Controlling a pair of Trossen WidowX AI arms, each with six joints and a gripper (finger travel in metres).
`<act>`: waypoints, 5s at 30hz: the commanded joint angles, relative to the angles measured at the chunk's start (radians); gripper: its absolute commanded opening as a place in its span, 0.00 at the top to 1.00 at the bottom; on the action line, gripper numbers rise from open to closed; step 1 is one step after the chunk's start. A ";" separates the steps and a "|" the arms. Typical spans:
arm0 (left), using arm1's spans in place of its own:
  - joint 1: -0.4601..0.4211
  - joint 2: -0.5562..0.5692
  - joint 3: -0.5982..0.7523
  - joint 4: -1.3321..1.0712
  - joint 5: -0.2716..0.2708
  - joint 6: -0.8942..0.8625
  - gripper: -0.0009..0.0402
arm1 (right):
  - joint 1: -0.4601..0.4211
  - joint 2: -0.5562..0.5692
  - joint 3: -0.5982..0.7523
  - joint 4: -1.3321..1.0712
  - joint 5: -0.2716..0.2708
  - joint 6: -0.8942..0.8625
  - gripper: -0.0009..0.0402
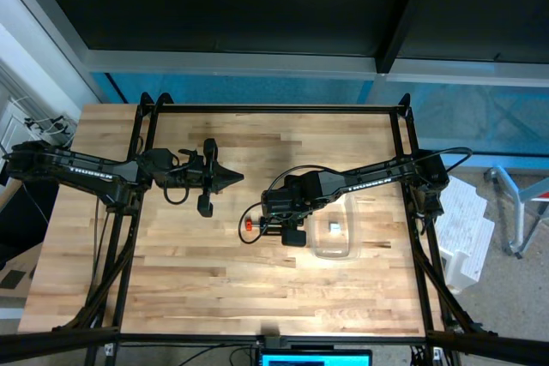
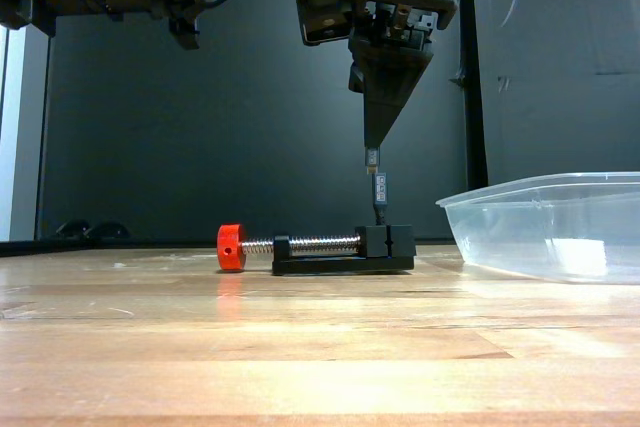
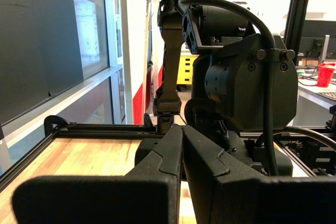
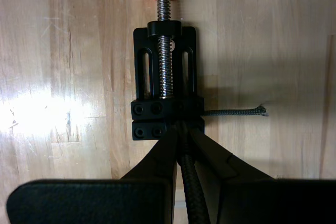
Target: Pick the usb-c connector and install on the hub
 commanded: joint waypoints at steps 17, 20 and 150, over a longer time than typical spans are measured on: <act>0.000 0.000 0.000 0.000 0.000 0.000 0.98 | 0.010 -0.008 0.081 -0.106 0.010 -0.027 0.98; 0.000 0.000 0.000 0.000 0.000 0.000 0.98 | 0.022 -0.008 0.081 -0.106 0.010 -0.027 0.98; 0.000 0.000 0.000 0.000 0.000 0.000 0.98 | 0.024 0.019 0.019 -0.030 0.023 -0.011 0.98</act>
